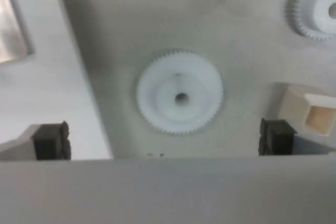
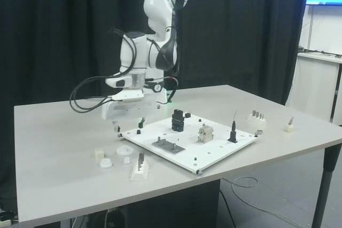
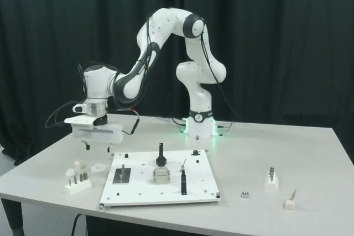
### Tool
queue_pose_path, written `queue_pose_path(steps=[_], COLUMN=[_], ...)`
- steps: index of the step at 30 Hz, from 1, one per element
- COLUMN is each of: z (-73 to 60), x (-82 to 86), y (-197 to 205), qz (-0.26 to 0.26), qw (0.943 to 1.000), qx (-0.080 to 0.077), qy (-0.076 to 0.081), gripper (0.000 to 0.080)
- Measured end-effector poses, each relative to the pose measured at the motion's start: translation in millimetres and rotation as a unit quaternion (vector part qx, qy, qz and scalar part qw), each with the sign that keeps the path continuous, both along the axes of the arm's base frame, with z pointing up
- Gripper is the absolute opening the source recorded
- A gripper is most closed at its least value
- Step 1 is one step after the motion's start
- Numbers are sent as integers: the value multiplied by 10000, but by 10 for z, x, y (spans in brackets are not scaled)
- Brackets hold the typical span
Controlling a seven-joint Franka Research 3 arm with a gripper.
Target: Pick large gear.
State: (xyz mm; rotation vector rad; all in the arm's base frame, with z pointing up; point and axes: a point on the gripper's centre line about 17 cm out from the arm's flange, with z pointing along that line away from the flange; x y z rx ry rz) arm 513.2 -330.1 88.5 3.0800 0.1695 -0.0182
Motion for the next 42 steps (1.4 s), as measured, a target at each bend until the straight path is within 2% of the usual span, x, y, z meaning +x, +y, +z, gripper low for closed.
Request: queue_pose_path(steps=[9,21,30,42], z=[-234,-514,-602,-684], x=[1,2,-10,-26], y=[-107,-189,-181,-157], qz=[94,144,155,-25], qw=[9998,9996,9996,9995], qx=[184,214,220,301], qy=[-45,64,126,98], gripper=[800,800,800,800])
